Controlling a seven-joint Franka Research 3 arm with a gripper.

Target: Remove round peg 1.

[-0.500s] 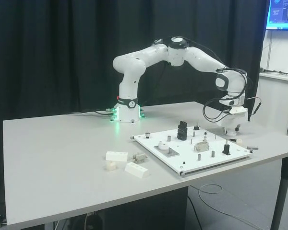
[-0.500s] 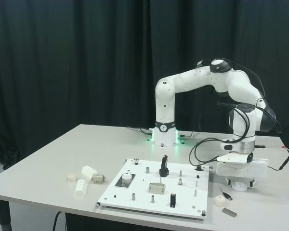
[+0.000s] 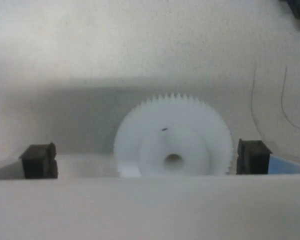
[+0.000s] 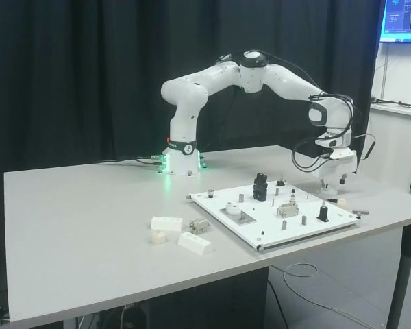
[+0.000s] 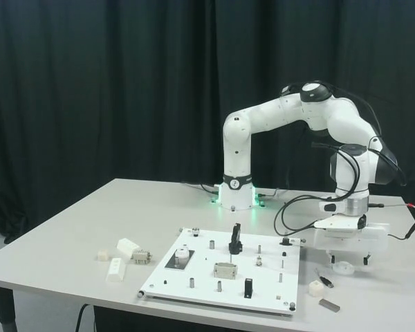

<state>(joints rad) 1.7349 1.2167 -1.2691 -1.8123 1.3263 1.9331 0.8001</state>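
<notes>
Your round pegs stand on the white board (image 5: pixel 221 273), well to the left of the gripper (image 5: pixel 348 257); you cannot tell which one is peg 1. The gripper hangs beyond the board's right edge, above a white gear (image 5: pixel 344 266) lying on the table (image 5: pixel 69 235). Only the wrist view shows you the gear (image 3: pixel 172 137) sitting between the black fingertips (image 3: pixel 39 161), which stand wide apart, untouched. The arm (image 4: pixel 260 75) arches from its base over the board, wrist pointing straight down.
</notes>
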